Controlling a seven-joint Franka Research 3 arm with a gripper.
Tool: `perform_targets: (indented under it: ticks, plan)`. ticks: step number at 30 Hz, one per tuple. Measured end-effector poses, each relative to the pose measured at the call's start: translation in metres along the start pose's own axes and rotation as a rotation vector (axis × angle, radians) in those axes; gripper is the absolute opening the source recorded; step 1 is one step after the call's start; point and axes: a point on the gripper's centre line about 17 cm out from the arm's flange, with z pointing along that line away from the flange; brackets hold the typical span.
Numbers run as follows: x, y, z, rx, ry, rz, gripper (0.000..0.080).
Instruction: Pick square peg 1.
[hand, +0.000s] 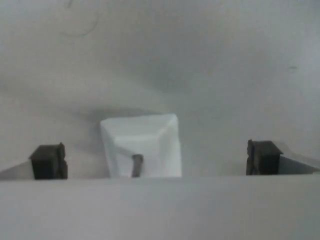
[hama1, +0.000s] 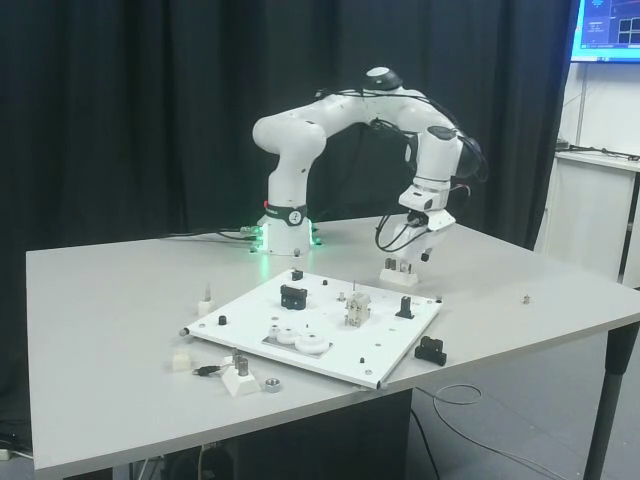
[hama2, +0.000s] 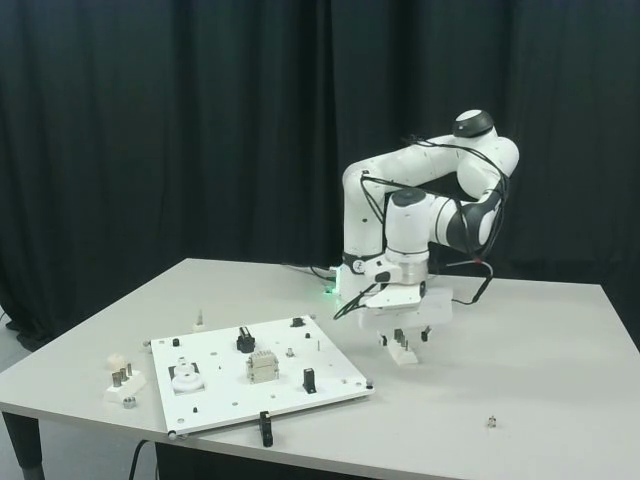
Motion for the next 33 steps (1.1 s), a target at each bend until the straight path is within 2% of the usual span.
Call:
perform_targets:
  ticks: [8, 15, 23, 33]
  plan:
    - [-0.009, -0.012, 0.004, -0.048, 0.027, 0.002, 0.0800]
    - [-0.012, -0.014, 0.007, -0.067, 0.052, 0.030, 0.0800]
    - [-0.012, -0.012, 0.015, -0.065, 0.060, 0.046, 0.0800]
    - [-0.014, -0.010, 0.025, -0.058, 0.051, 0.061, 0.0800]
